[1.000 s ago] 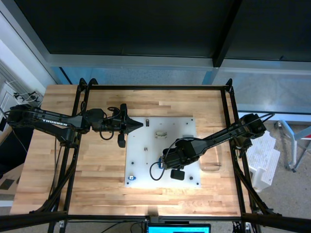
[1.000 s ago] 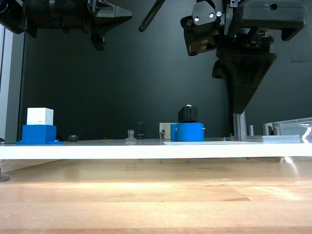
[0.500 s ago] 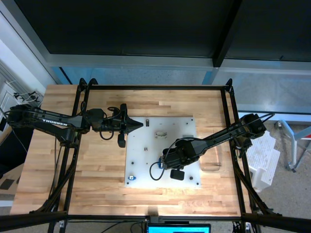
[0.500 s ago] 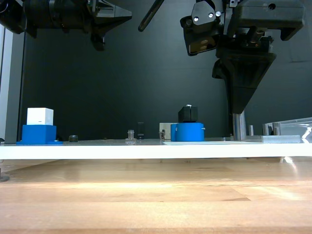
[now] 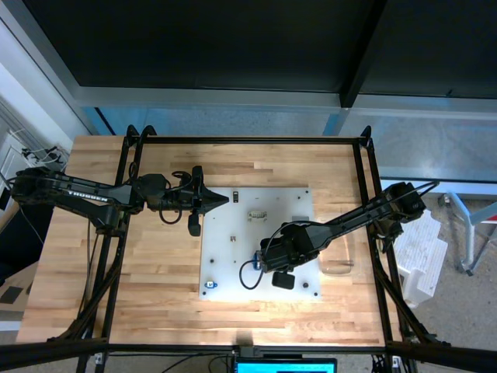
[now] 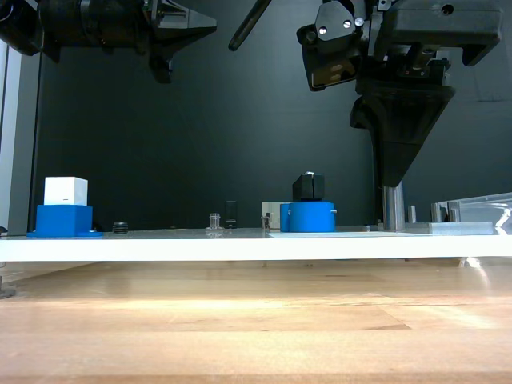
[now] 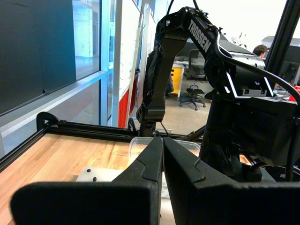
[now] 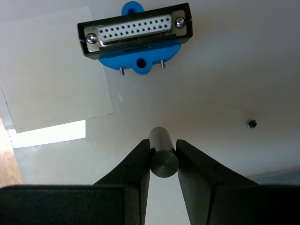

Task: Pick the 16mm cylinder and install on the taskboard

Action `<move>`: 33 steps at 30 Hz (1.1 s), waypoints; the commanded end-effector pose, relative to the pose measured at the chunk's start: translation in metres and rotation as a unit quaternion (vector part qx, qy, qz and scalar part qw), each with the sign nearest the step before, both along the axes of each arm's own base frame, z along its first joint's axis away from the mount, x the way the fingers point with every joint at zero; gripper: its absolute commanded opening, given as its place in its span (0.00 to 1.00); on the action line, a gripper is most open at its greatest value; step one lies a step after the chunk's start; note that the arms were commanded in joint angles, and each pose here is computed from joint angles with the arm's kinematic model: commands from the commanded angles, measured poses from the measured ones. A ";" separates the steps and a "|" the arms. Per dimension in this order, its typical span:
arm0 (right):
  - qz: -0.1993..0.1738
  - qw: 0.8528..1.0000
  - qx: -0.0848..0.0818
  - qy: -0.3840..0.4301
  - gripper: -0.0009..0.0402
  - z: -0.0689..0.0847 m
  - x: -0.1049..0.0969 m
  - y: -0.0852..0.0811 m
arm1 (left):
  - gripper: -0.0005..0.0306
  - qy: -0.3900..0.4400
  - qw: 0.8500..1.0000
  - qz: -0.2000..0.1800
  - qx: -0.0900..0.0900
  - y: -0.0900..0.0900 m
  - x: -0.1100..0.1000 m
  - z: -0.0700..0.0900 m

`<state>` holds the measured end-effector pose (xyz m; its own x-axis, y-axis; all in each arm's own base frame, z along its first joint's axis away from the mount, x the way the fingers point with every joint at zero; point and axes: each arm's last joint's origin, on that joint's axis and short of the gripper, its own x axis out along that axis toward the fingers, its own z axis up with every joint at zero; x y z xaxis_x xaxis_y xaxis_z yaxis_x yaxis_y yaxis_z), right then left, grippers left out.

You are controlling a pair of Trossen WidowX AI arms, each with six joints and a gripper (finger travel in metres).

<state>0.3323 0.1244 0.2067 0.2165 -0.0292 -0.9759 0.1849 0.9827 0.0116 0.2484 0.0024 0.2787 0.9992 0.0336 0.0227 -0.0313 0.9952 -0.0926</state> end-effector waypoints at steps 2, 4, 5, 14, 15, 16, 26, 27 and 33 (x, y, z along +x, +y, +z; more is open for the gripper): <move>0.003 1.000 0.003 -0.004 0.02 0.000 0.001 0.002 | 0.02 0.000 1.000 0.000 0.000 0.000 0.000 0.000; 0.003 1.000 0.004 -0.006 0.02 0.000 0.001 0.002 | 0.02 0.000 1.000 0.000 0.000 0.000 0.000 0.000; 0.003 1.000 0.004 -0.006 0.02 0.000 0.001 0.003 | 0.02 0.000 1.000 0.000 0.000 0.000 0.000 0.000; 0.006 1.000 0.005 -0.009 0.02 0.000 0.000 0.005 | 0.02 0.000 1.000 0.000 0.000 0.000 0.000 0.000; 0.006 1.000 0.005 -0.009 0.02 0.000 0.000 0.005 | 0.02 0.000 1.000 0.000 0.000 0.000 0.000 0.000; 0.007 1.000 0.005 -0.009 0.02 0.000 0.000 0.005 | 0.02 0.000 1.000 0.000 0.000 0.000 0.000 0.000; 0.012 1.000 0.008 -0.013 0.02 0.000 0.000 0.009 | 0.02 0.000 1.000 0.000 0.000 0.000 0.000 0.000; 0.012 1.000 0.008 -0.013 0.02 0.000 0.000 0.009 | 0.02 0.000 1.000 0.000 0.000 0.000 0.000 0.000; 0.013 1.000 0.007 -0.013 0.02 0.000 0.000 0.009 | 0.02 0.000 1.000 0.000 0.000 0.000 0.000 0.000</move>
